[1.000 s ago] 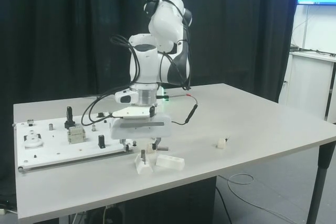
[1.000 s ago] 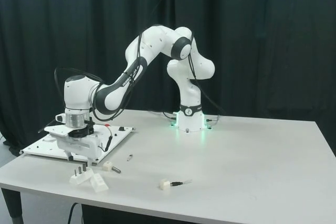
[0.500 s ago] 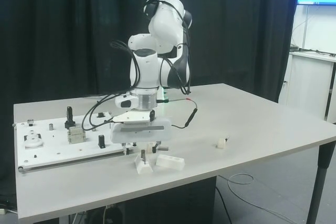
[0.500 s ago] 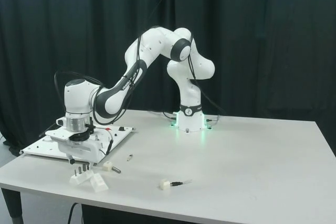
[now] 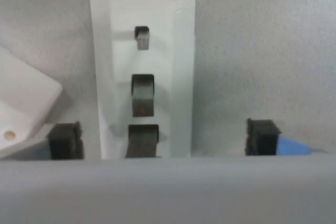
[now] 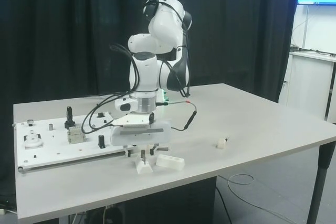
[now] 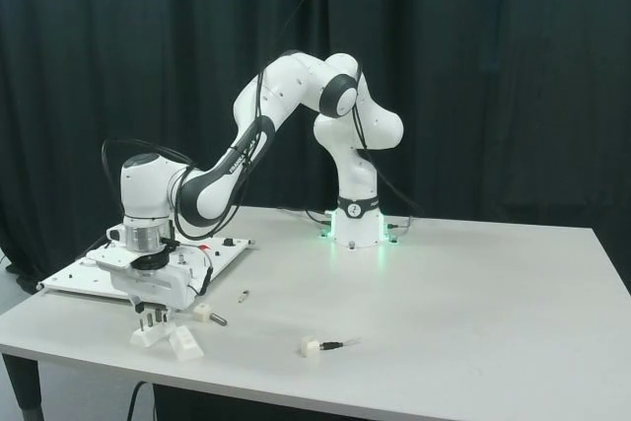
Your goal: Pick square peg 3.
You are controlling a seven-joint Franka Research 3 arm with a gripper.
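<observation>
Fingers (image 5: 65,141) spread wide, nothing between them; the gripper (image 5: 163,142) straddles the white peg holder (image 5: 142,72), one dark fingertip on each side of it and clear of its walls. Three dark pegs stand in a row in that holder: the nearest one (image 5: 142,141) sits almost on the line between the fingertips, a middle one (image 5: 142,95) beyond it, and the smallest (image 5: 142,37) at the holder's far end. Change over the last second: the arm (image 7: 237,160) has swung in from above the board's edge toward the front edge of the desk (image 6: 252,129) and dropped, so the gripper (image 6: 140,151) now hangs just over the holder (image 6: 143,165) rather than beside it. Judgement: this is the approach before closing, grasp not made yet. Which peg counts as square peg 3 cannot be told (no labels visible); the nearest peg looks the likely target since it is in line with the fingertips. Hidden or unclear: the wrist housing cuts off the lower part of the nearest peg and both fingertips, so their height against the peg top is not readable; in both room views the white hand covers the fingers. A white block (image 6: 169,162) lies just beside the holder, its corner entering the wrist view (image 5: 23,108). The white board (image 6: 52,145) occupies the desk's left end, and a small white piece (image 6: 222,142) sits well apart toward the right.
</observation>
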